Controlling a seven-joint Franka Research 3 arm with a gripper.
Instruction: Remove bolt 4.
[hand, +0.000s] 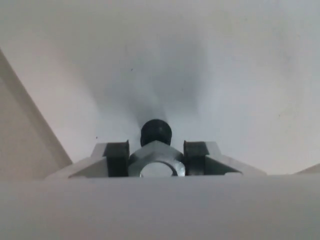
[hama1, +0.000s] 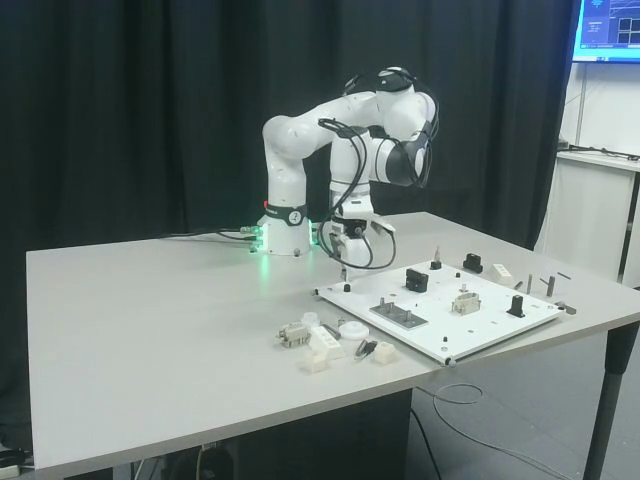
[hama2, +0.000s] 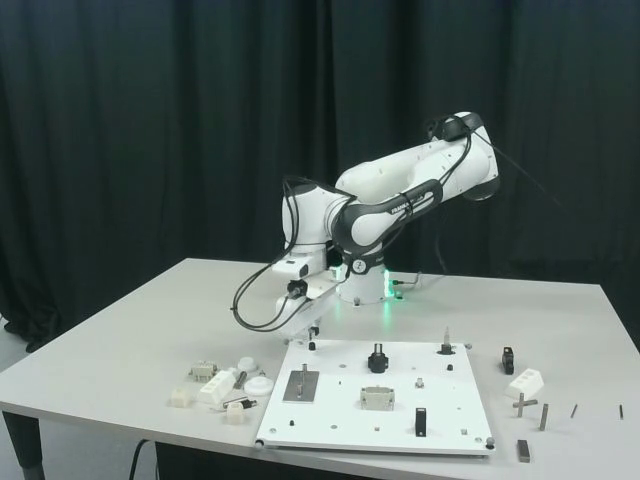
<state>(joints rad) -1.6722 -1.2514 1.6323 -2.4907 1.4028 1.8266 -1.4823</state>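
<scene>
My gripper is shut on bolt 4, whose grey hexagonal head sits squeezed between the two black pads. Just beyond the head a small round black piece shows against the white board. In the room views the gripper hangs over the back left corner of the white board, pointing down, close above a small black stub. The same gripper stands at the board's corner nearest the arm's base. Whether the bolt's tip touches the board is hidden.
On the board stand a grey plate with a pin, a black knob, a thin upright pin and a black block. Several small white parts lie on the table left of the board, and a few pieces lie right of it.
</scene>
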